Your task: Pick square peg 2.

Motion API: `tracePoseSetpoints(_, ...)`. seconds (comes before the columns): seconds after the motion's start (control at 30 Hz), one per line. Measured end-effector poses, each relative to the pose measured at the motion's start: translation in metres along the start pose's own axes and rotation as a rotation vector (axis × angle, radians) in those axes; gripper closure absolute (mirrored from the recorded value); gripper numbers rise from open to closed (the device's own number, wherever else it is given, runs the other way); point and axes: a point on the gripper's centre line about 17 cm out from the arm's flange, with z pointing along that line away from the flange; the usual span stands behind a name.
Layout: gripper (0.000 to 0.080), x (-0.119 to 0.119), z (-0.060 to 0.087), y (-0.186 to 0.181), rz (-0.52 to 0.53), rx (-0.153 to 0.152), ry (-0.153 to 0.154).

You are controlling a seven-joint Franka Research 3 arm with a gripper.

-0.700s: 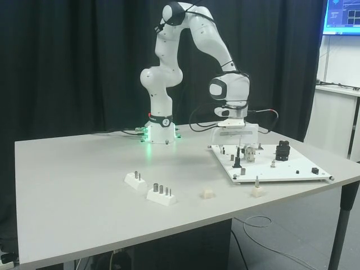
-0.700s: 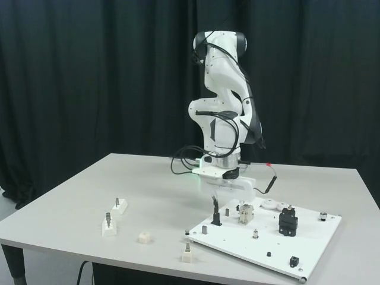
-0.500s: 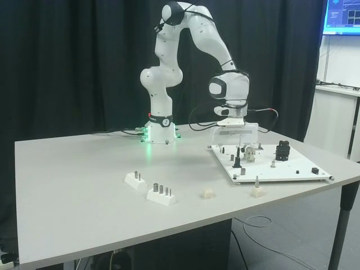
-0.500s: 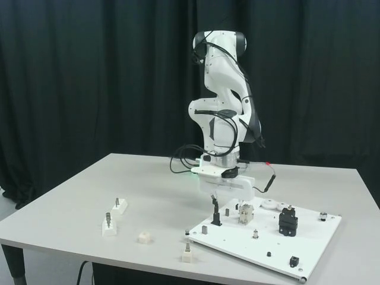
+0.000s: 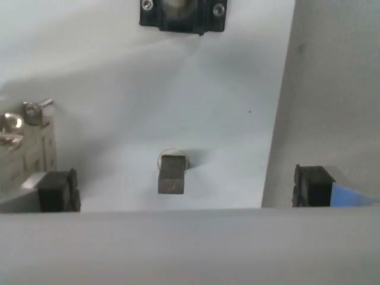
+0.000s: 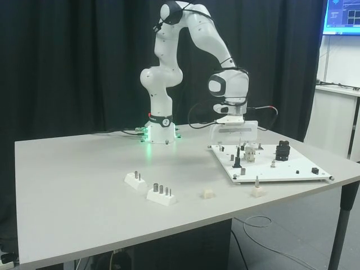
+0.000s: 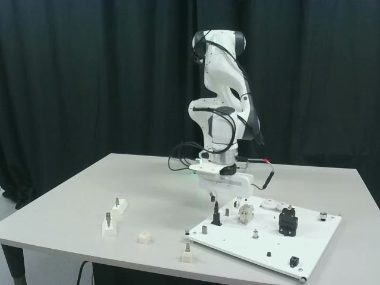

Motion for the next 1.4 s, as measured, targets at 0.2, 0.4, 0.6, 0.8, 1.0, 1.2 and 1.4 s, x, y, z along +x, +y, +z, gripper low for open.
tracePoseSetpoints(0.2, 0.0003, 0.003, -0.004, 0.004, -0.008, 0.002, 0.002)
tracePoseSetpoints(0.4, 0.0003, 0.006, -0.009, 0.007, -0.012, 0.003, 0.002)
tracePoseSetpoints(0.6, 0.0003, 0.009, -0.013, 0.008, -0.016, 0.006, 0.005)
tracePoseSetpoints(0.8, 0.0003, 0.011, -0.018, 0.008, -0.020, 0.009, 0.007)
tracePoseSetpoints(1.0, 0.0003, 0.015, -0.024, 0.012, -0.060, 0.010, 0.012)
tracePoseSetpoints(1.2, 0.0003, 0.022, -0.033, 0.024, -0.135, 0.000, 0.005)
tracePoseSetpoints(1.4, 0.0003, 0.034, -0.044, 0.044, -0.169, -0.016, 0.004)
